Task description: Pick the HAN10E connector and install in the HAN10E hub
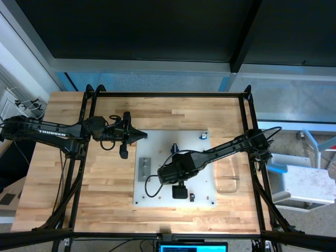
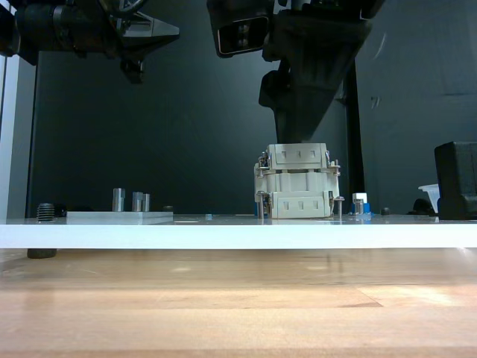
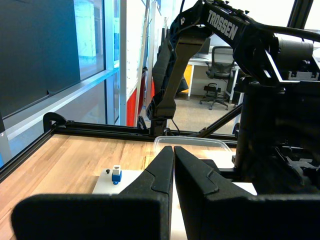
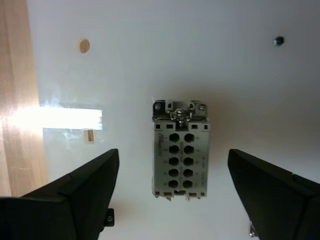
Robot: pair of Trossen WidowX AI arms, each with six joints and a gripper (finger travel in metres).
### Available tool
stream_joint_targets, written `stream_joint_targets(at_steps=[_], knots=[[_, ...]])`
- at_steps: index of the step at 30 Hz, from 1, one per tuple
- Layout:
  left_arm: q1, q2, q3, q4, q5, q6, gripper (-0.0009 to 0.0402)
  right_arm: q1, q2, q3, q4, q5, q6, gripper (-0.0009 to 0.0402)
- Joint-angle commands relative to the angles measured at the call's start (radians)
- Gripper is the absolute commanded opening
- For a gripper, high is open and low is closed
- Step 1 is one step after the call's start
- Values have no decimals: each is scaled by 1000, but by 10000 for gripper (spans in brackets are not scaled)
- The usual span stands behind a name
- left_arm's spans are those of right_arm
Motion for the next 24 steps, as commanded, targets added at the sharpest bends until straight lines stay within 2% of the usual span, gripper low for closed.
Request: stream_joint_targets(at_steps=[1,14,24], knots=[[0,0,0,0,0,0,0,3,-32,4,-1,21,5,334],[0,0,0,0,0,0,0,7,-165,4,-87,46,14,342],[0,0,0,0,0,0,0,8,-183,2,-97,45,12,342]])
